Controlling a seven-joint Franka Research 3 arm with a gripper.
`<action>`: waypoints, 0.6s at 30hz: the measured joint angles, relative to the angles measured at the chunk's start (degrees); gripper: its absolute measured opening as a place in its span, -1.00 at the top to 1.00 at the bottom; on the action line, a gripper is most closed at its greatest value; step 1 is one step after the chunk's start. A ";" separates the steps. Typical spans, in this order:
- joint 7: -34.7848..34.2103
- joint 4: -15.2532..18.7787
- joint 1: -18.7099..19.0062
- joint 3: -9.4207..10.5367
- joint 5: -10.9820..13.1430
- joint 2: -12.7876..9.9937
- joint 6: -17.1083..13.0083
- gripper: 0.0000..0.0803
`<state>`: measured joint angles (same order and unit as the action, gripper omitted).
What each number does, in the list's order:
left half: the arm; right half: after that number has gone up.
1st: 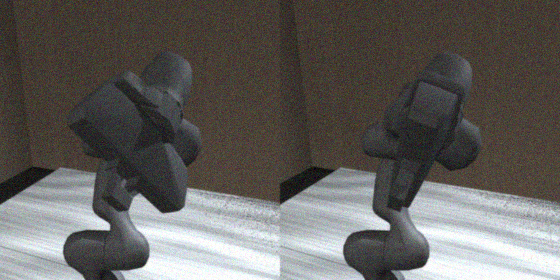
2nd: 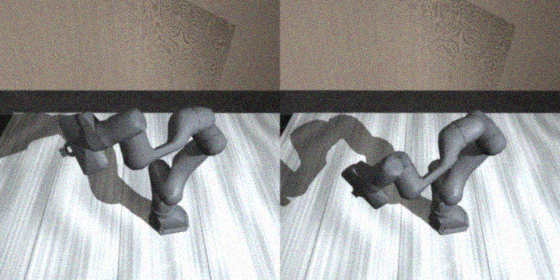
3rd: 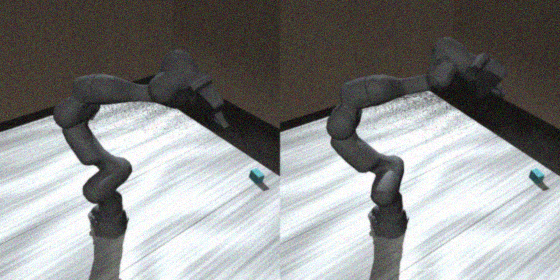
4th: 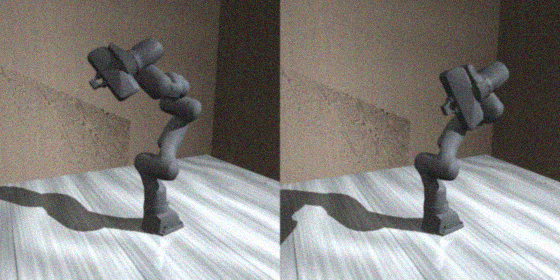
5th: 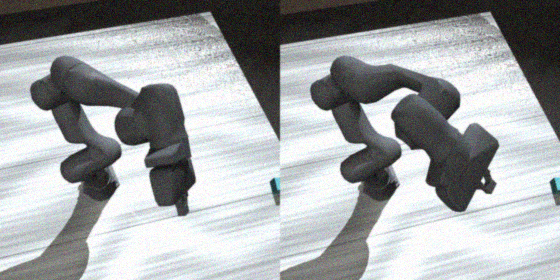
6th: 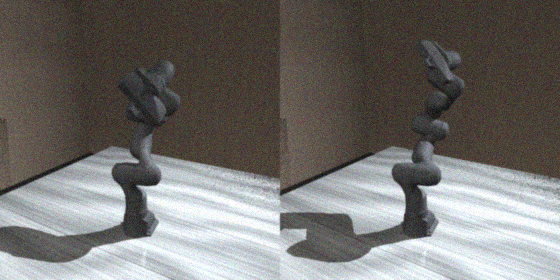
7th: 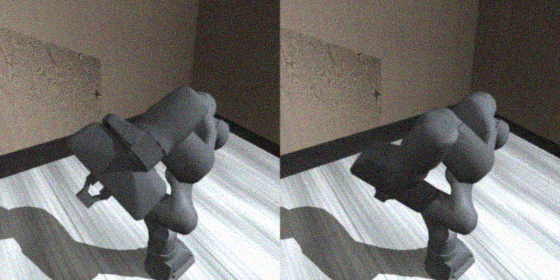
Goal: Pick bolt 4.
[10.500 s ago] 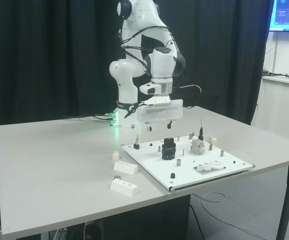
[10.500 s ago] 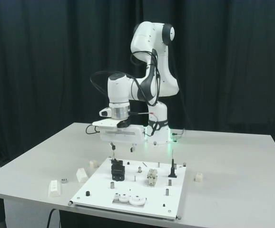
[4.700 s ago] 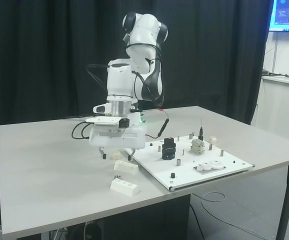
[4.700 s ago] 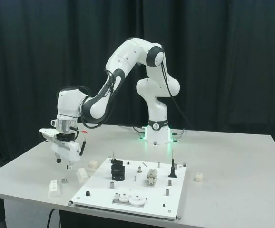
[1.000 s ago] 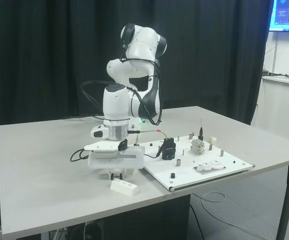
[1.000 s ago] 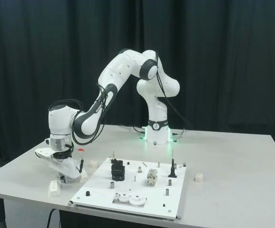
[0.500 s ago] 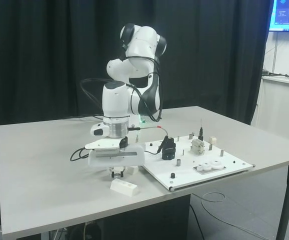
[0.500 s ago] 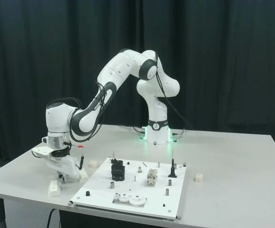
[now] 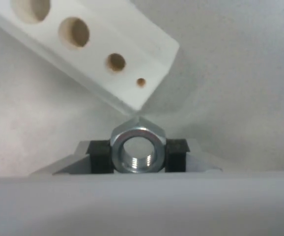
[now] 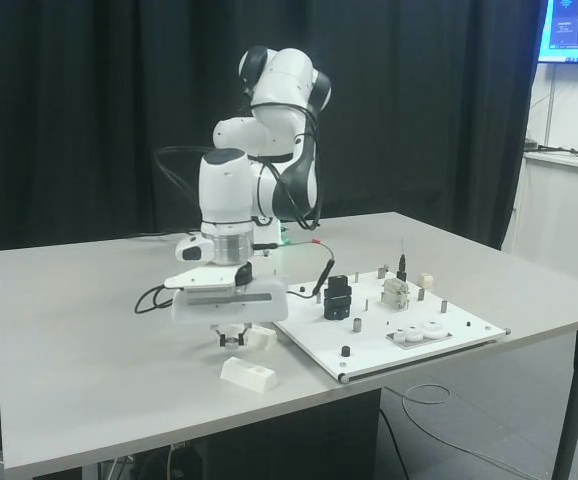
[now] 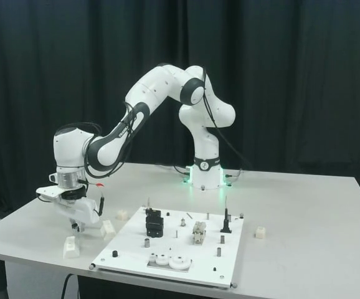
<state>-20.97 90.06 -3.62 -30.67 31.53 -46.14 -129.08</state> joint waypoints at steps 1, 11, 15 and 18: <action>0.00 -0.01 -0.08 -0.07 0.00 0.00 0.01 0.43; 0.33 0.00 -1.90 -0.43 -0.87 -0.18 0.19 0.44; 1.05 0.00 -2.86 -0.44 -0.98 -0.47 0.19 0.44; 1.53 0.00 -3.52 -0.46 -1.06 -0.78 0.19 0.44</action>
<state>-19.44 90.05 -7.15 -31.12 30.48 -46.91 -128.90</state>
